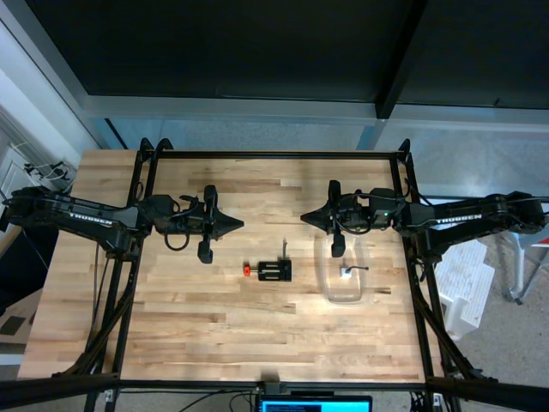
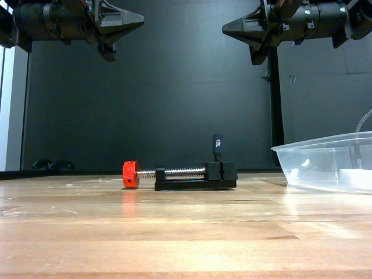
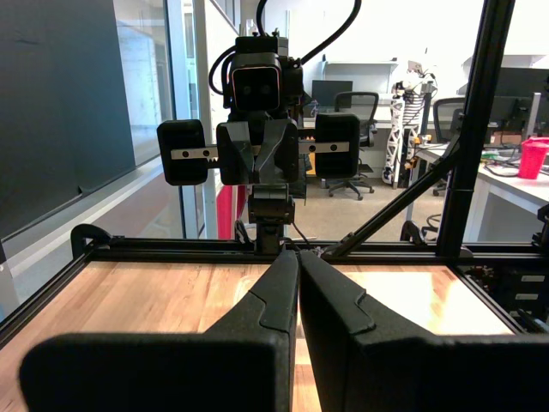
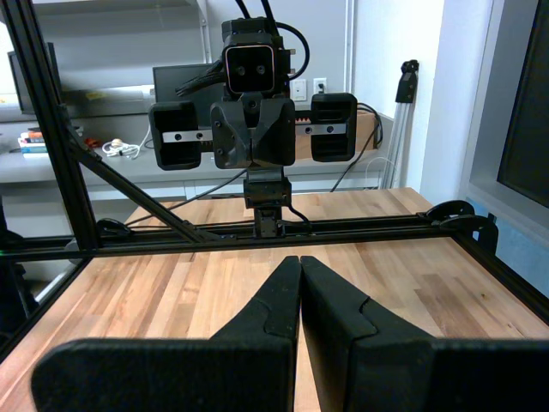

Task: Pick the USB-C connector and install on taskboard

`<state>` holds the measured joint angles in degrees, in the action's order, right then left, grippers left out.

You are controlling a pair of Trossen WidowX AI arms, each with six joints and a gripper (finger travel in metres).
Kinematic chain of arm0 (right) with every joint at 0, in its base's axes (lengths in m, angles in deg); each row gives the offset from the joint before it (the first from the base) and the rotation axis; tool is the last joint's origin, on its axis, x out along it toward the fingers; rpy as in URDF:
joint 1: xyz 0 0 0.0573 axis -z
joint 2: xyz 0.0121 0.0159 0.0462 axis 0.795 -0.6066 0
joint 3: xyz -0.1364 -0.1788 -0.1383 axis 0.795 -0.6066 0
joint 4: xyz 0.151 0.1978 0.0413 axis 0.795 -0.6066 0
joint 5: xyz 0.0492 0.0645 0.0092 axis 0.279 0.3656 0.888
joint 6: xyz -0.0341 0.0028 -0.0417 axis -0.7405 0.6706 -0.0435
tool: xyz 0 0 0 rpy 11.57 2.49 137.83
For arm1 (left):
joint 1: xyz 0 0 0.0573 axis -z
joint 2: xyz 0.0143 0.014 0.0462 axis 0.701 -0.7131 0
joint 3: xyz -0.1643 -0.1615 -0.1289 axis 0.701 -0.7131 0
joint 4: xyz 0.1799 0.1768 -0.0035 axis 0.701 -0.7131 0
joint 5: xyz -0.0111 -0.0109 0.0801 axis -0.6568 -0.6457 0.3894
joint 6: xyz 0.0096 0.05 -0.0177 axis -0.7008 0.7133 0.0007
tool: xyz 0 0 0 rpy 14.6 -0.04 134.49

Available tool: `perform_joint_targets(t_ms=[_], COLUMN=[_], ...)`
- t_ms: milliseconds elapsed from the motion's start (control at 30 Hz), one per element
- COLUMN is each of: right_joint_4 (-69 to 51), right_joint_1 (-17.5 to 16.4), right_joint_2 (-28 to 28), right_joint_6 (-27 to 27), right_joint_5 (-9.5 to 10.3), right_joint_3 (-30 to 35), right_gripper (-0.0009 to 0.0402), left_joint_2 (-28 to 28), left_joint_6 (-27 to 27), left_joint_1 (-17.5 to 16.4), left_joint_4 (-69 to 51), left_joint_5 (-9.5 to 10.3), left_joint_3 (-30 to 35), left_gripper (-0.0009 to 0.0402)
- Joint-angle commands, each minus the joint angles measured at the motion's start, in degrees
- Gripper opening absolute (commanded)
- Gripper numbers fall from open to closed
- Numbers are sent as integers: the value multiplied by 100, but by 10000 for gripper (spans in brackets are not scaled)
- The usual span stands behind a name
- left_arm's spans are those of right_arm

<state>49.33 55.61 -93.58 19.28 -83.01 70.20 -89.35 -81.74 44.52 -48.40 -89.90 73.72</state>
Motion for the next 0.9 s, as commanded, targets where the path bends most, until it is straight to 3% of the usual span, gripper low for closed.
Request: perform_joint_targets(t_ms=[33, 533, 900], right_joint_4=[0, -72, -2986], right_joint_1=[2, -2, -98], right_joint_2=[-2, 28, 197], right_joint_6=[0, 212, 223], right_joint_5=[-2, 2, -9], right_joint_3=[2, 9, 951], right_gripper=[0, 0, 0], left_joint_2=[0, 2, 0], left_joint_6=[2, 2, 2], left_joint_1=[0, -2, 0], left_joint_4=[2, 2, 2], left_joint_5=[-2, -2, -2], left_joint_3=[2, 2, 2], left_gripper=[0, 0, 0])
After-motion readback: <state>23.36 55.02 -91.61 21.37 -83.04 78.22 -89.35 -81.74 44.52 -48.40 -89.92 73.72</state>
